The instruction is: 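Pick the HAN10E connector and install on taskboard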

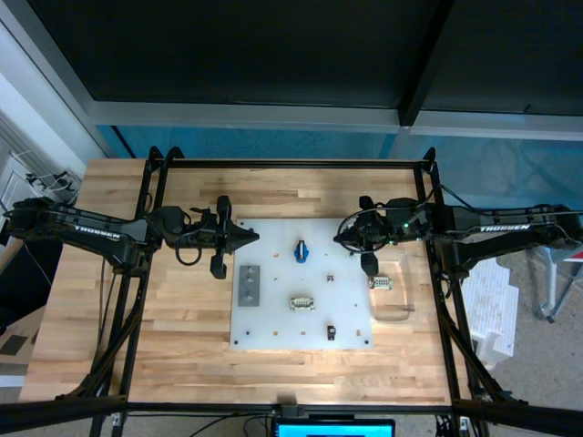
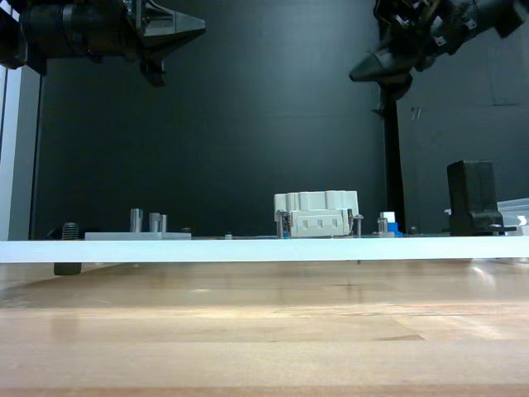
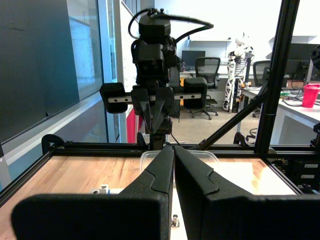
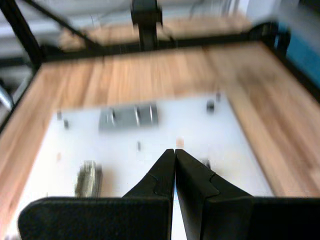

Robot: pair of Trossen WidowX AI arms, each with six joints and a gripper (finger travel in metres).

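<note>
The wooden tabletop carries the white taskboard. Nearest on the board is a black fitting, and beyond it a cream housing is mounted. The HAN10E connector lies in the clear tray, just beside the board's right edge. Farther back, the left gripper hangs above the board's far left part and the right gripper above its far right part. Both sets of jaws are clenched on nothing. Judged progress: nothing is done yet. Pickup, transfer and seating are all left.

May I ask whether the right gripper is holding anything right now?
No: the right gripper is shut on nothing, up over the taskboard; the left gripper, also shut and empty, hangs above the board's left edge.
</note>
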